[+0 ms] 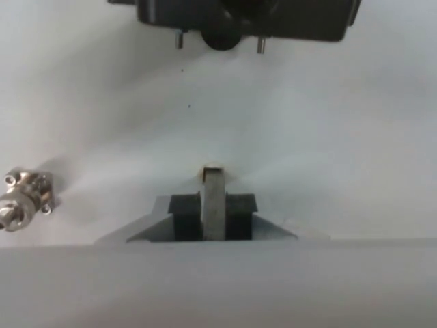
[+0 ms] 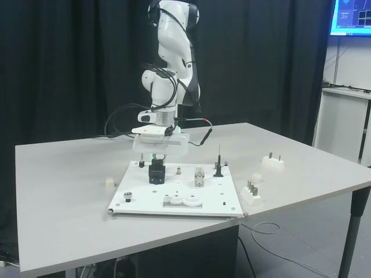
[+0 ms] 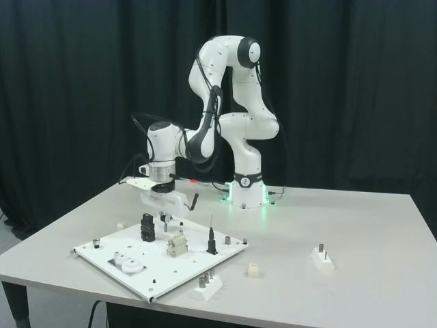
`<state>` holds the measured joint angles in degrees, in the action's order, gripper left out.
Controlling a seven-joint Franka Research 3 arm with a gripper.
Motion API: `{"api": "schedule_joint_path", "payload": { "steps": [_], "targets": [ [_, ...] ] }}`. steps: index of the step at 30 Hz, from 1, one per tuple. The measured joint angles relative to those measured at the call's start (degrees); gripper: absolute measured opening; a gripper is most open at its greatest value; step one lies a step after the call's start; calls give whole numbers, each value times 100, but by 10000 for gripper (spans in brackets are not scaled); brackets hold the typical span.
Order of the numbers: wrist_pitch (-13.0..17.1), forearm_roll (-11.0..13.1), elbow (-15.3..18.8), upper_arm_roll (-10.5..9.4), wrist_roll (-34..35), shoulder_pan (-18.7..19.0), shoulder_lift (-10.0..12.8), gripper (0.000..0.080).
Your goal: Insert square peg 2.
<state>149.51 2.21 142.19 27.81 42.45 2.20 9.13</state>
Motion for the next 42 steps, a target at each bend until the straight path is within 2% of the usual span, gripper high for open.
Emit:
{"api": "schedule_joint_path", "payload": {
  "steps": [18,42],
  "targets": [
    [122,26,-20,-7,-59,3,40,71],
    [144,380,-47,3,-51,-3,61,71]
  ]
}}
